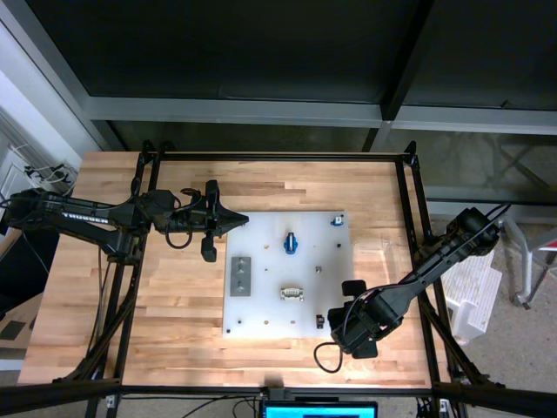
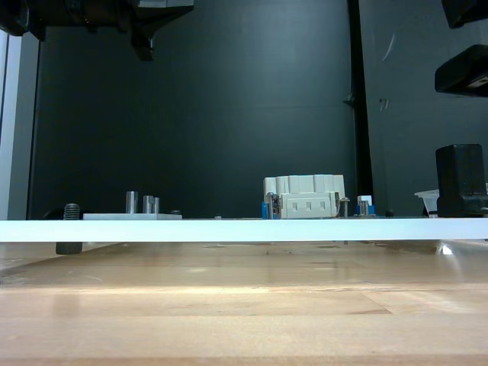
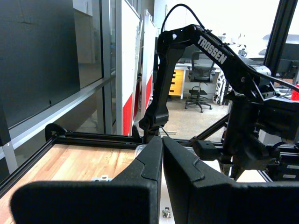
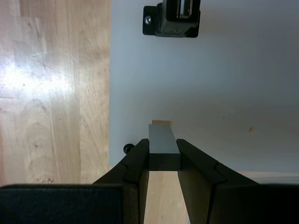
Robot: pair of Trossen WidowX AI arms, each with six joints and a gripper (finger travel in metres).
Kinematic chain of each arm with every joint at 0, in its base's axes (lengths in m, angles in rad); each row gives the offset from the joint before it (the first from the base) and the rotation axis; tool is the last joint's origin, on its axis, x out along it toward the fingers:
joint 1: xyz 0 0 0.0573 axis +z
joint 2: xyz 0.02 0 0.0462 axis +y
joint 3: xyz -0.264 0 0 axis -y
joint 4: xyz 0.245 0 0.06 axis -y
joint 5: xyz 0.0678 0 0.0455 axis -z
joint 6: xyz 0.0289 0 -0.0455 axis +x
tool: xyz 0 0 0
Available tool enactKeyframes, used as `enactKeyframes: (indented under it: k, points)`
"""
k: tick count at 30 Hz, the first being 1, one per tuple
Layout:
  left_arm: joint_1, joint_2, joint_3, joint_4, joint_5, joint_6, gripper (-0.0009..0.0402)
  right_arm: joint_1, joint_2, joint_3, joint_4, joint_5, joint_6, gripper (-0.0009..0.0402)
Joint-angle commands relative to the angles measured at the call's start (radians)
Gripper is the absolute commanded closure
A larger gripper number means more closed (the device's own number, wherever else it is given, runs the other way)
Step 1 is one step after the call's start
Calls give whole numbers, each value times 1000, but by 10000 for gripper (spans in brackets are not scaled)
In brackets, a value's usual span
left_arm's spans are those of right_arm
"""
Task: Pick the 16mm bar and install on taskboard
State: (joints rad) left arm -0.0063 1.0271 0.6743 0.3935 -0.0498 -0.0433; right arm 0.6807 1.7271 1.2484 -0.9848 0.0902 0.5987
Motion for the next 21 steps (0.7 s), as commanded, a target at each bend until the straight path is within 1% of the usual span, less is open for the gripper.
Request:
enactKeyframes:
  k: [1,21]
  points:
    - [0,0,0,0,0,0,393,0,-1,-13,8,-2,0,385]
    - [0,0,0,0,0,0,393,0,-1,-34,30,-1,0,385]
